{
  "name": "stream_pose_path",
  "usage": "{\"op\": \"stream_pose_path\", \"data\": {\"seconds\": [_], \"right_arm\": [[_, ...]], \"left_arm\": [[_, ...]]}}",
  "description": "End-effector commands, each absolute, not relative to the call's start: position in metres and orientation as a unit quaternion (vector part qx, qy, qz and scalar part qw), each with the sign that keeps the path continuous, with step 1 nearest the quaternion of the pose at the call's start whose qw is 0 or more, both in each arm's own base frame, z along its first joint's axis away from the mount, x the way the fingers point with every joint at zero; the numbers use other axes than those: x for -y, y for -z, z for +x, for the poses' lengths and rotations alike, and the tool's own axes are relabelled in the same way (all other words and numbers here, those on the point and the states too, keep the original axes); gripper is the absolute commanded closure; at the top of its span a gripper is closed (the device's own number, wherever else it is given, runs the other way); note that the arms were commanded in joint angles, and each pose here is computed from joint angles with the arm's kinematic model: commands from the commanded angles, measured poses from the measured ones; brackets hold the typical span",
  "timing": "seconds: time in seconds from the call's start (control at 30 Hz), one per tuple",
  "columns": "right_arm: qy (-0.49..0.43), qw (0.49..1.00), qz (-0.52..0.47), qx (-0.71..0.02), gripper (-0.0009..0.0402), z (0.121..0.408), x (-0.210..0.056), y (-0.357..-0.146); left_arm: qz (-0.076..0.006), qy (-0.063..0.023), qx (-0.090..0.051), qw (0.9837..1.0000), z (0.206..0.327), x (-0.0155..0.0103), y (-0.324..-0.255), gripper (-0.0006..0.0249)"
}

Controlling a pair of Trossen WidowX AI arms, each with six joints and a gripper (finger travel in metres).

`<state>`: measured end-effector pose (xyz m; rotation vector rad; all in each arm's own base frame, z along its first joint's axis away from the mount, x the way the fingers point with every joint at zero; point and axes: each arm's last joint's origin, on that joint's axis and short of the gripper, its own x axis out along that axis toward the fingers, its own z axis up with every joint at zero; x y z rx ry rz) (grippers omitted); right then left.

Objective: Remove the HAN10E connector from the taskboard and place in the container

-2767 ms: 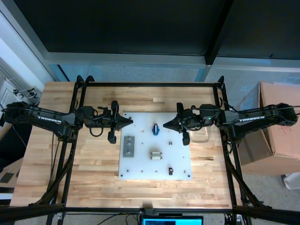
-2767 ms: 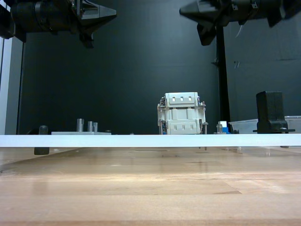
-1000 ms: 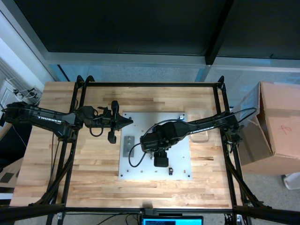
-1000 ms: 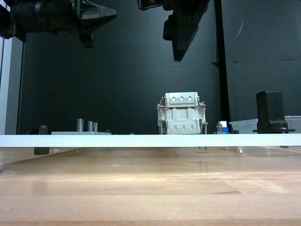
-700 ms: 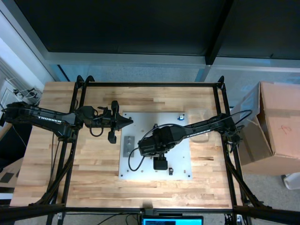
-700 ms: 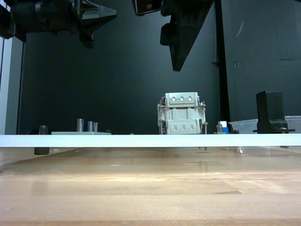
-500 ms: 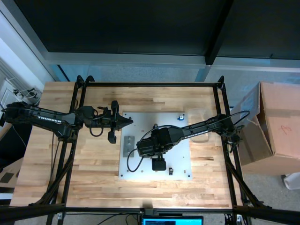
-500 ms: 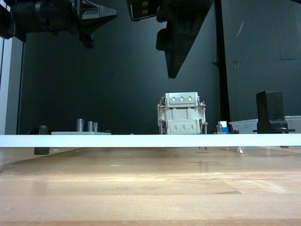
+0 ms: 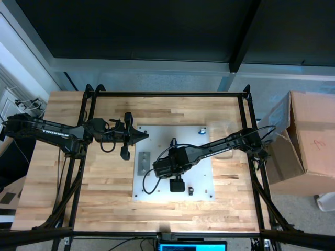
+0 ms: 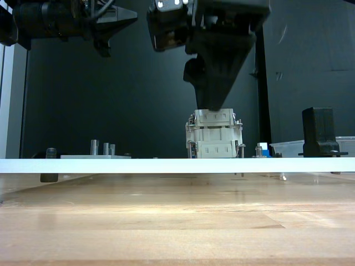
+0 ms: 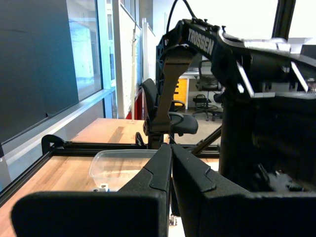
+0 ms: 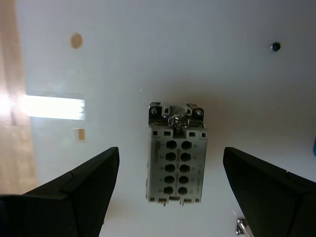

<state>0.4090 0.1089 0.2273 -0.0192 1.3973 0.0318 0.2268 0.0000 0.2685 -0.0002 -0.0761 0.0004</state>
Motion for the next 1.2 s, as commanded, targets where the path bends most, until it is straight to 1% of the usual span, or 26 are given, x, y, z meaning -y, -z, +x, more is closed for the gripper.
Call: {"op": "stream_pose_path", "data": {"seconds": [0.03, 0.17, 0.3, 0.43, 0.7, 0.87, 0.93, 1.1, 1.2], "right_arm": [[-0.015, 0.769, -0.008, -0.639, 0.0099, 0.410, -0.109, -0.221], [-0.014, 0.765, -0.008, -0.643, 0.0111, 0.408, -0.109, -0.216], [-0.014, 0.765, -0.009, -0.644, 0.0149, 0.408, -0.108, -0.216], [-0.014, 0.765, -0.009, -0.644, 0.0203, 0.408, -0.108, -0.216], [-0.014, 0.765, -0.009, -0.644, 0.0326, 0.408, -0.108, -0.217], [-0.017, 0.768, -0.010, -0.640, 0.0383, 0.407, -0.108, -0.220], [-0.018, 0.770, -0.010, -0.638, 0.0396, 0.406, -0.108, -0.223], [-0.020, 0.777, -0.008, -0.629, 0.0381, 0.404, -0.107, -0.232], [-0.021, 0.783, -0.006, -0.621, 0.0376, 0.403, -0.107, -0.241]], "left_arm": [[0.0001, -0.0002, 0.038, 0.9993, 0.227, 0.0000, -0.2685, 0.0243], [0.0001, 0.0000, 0.038, 0.9993, 0.227, 0.0000, -0.2686, 0.0243], [0.0001, 0.0000, 0.038, 0.9993, 0.227, 0.0000, -0.2685, 0.0243], [0.0001, 0.0000, 0.038, 0.9993, 0.227, 0.0000, -0.2685, 0.0243], [0.0001, 0.0000, 0.038, 0.9993, 0.227, 0.0000, -0.2686, 0.0243], [0.0001, 0.0000, 0.038, 0.9993, 0.227, 0.0000, -0.2685, 0.0243], [0.0001, -0.0002, 0.038, 0.9993, 0.227, 0.0000, -0.2685, 0.0243], [0.0001, -0.0002, 0.038, 0.9993, 0.227, 0.0000, -0.2685, 0.0243], [0.0001, -0.0002, 0.038, 0.9993, 0.227, 0.0000, -0.2685, 0.0243]]}}
